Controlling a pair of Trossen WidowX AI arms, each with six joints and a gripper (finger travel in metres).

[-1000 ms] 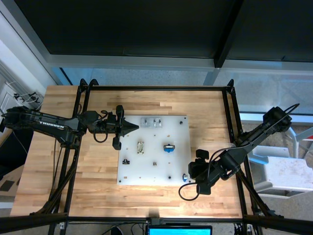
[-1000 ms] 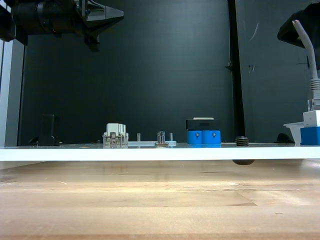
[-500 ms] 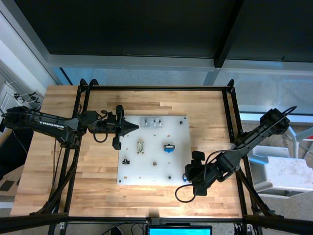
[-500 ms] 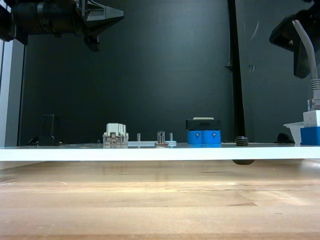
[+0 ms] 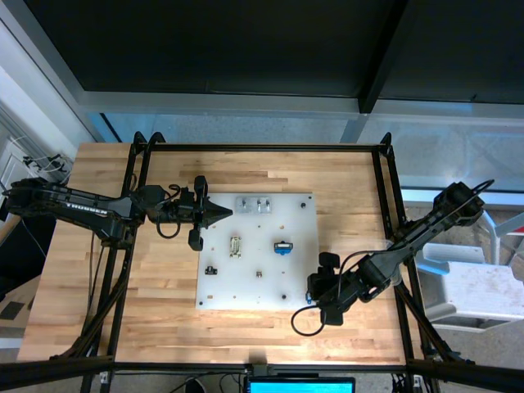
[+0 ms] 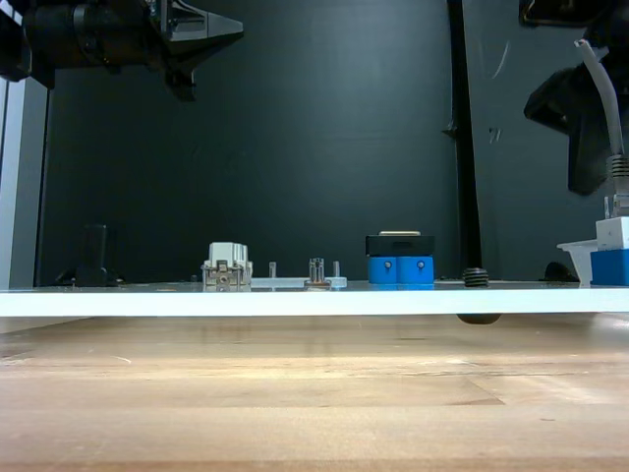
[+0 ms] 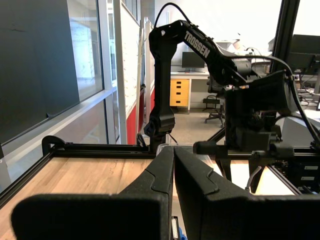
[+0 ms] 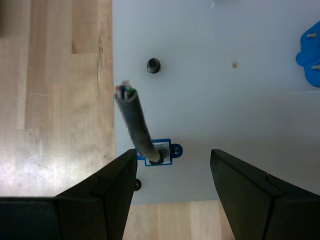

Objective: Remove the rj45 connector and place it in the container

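Ideally, centre the spread right claw [image 8: 172, 155] over the rj45 connector [image 8: 161, 154], which sits nearer one finger, while the pressed-together left claw [image 7: 173, 165] hovers well apart.

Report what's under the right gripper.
Under the open right gripper: the rj45 connector in its blue socket, plug tip hidden inside, on the white board. Left gripper hangs above the board.

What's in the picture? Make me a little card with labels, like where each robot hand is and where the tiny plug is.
left hand: shut, held high over the far left edge of the white board
right hand: open, above the board's near right corner, over the plug
rj45 connector: plugged into its blue holder, grey cable stub sticking up
container: cannot pick it out
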